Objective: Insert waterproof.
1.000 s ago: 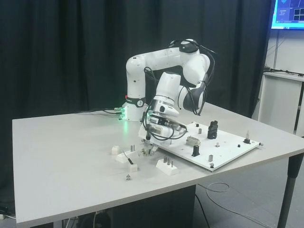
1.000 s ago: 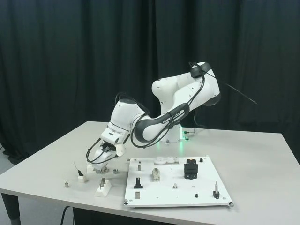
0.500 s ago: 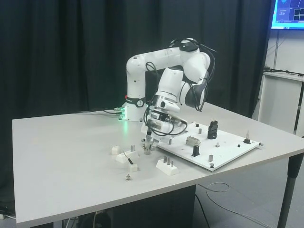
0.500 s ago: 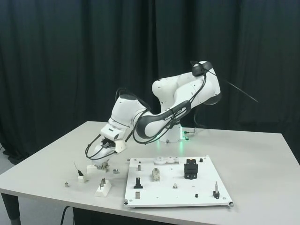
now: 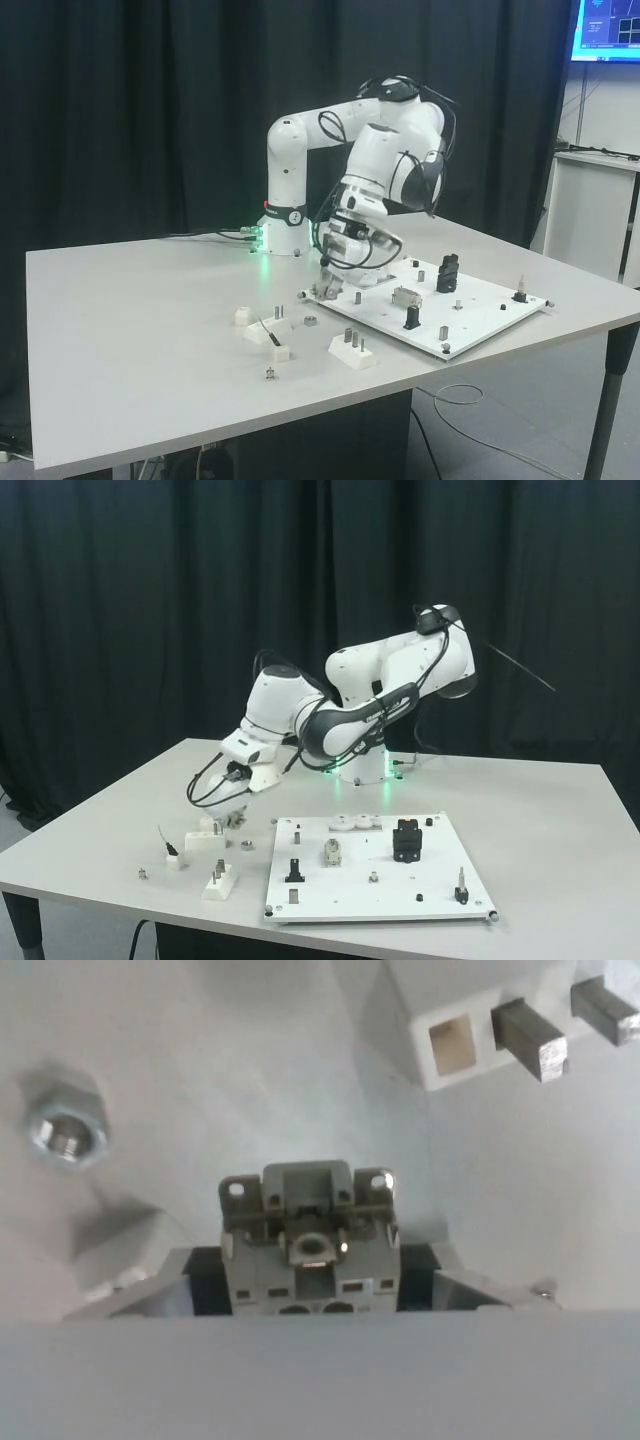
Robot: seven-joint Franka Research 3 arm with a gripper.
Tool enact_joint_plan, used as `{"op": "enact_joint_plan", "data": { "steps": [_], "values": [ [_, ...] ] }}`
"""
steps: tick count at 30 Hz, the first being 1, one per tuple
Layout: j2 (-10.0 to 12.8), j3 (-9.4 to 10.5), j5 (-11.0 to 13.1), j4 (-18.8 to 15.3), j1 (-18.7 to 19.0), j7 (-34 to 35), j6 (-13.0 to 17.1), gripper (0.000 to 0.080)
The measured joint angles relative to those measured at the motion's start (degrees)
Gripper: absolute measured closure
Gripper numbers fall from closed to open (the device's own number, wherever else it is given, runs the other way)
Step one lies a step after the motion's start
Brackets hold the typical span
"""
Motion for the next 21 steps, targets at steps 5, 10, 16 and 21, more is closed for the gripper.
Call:
{"op": "enact_joint_plan", "data": {
  "steps": [5, 10, 16, 21],
  "values": [
    [-0.12, -1.63, -1.51, 0.01, 1.47, 3.35, -3.35, 0.0486],
    [-0.23, -2.90, -3.10, 0.01, 2.95, 8.65, -6.22, 0.0486],
    [-0.91, -3.60, -4.69, 0.03, 4.79, 15.16, -8.58, 0.0486],
    [-1.00, -4.13, -5.44, 0.07, 6.21, 20.43, -10.32, 0.0486]
  ]
}}
